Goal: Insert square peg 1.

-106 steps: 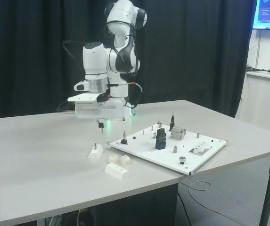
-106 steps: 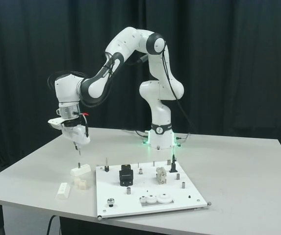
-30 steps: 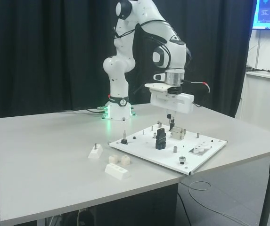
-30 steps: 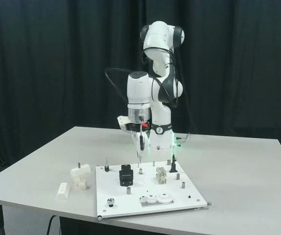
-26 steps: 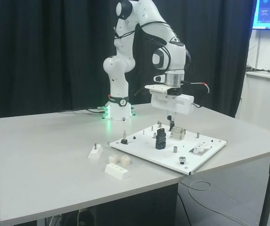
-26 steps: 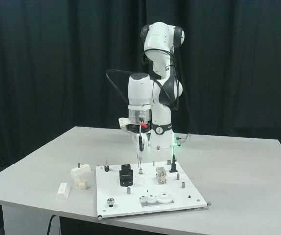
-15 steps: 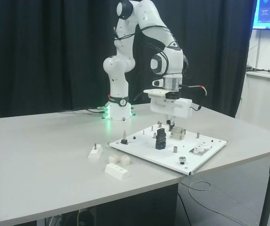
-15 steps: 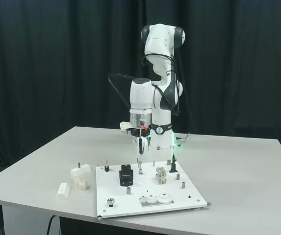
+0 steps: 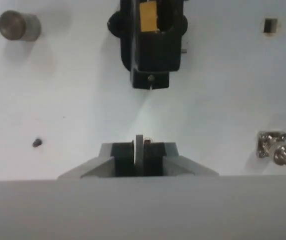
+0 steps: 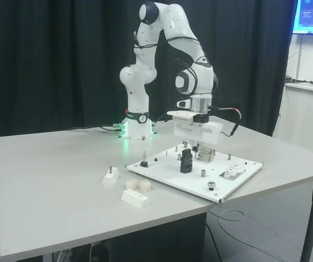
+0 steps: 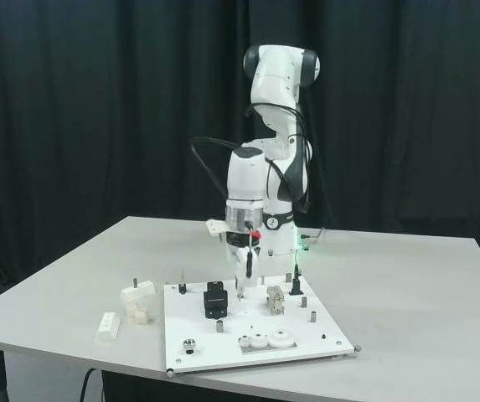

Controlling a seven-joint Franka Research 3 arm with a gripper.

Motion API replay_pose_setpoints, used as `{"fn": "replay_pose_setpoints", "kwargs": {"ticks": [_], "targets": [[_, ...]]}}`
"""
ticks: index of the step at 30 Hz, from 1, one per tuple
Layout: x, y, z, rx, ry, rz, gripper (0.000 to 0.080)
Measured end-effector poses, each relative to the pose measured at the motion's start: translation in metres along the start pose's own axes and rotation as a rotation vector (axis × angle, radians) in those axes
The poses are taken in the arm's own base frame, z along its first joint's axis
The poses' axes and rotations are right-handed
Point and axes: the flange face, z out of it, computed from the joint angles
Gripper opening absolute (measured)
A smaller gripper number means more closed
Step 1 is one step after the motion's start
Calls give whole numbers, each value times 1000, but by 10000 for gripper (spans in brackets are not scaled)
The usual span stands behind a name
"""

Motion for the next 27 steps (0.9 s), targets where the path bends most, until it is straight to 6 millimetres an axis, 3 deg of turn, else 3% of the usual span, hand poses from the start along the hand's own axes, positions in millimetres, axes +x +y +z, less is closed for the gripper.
{"fn": "replay_pose_setpoints", "kwargs": {"ticks": [10, 27], "targets": [[-3, 4, 14, -13, 20, -46, 34], [-12, 10, 21, -29, 16, -81, 34]]}}
